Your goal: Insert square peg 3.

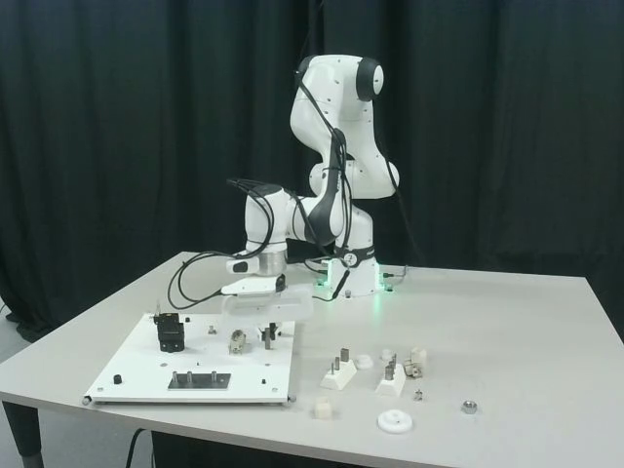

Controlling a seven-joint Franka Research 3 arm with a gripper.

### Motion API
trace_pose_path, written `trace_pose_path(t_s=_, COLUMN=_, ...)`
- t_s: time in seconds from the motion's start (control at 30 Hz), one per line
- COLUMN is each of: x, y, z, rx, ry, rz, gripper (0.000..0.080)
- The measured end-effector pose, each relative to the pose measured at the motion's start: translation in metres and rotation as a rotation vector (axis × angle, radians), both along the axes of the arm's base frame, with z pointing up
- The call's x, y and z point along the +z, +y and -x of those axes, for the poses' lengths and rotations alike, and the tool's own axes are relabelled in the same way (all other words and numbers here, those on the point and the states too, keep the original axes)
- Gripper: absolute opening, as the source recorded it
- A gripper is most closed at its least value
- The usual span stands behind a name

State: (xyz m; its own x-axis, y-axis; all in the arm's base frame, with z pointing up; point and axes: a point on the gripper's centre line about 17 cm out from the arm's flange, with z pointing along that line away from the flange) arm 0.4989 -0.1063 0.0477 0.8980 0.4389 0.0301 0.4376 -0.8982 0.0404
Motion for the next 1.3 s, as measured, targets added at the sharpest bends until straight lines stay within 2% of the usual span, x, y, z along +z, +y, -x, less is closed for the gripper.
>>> trace_pose_path(t_s=0.7, x=-0.0003, y=0.0048, z=-0.0007, rx=-0.004, ry=-0.003, rz=-0.013, gripper=0.0115)
trace_pose_path(t_s=1.3, x=-0.0006, y=0.0049, z=0.0011, rx=-0.048, ry=-0.003, rz=-0.035, gripper=0.0115)
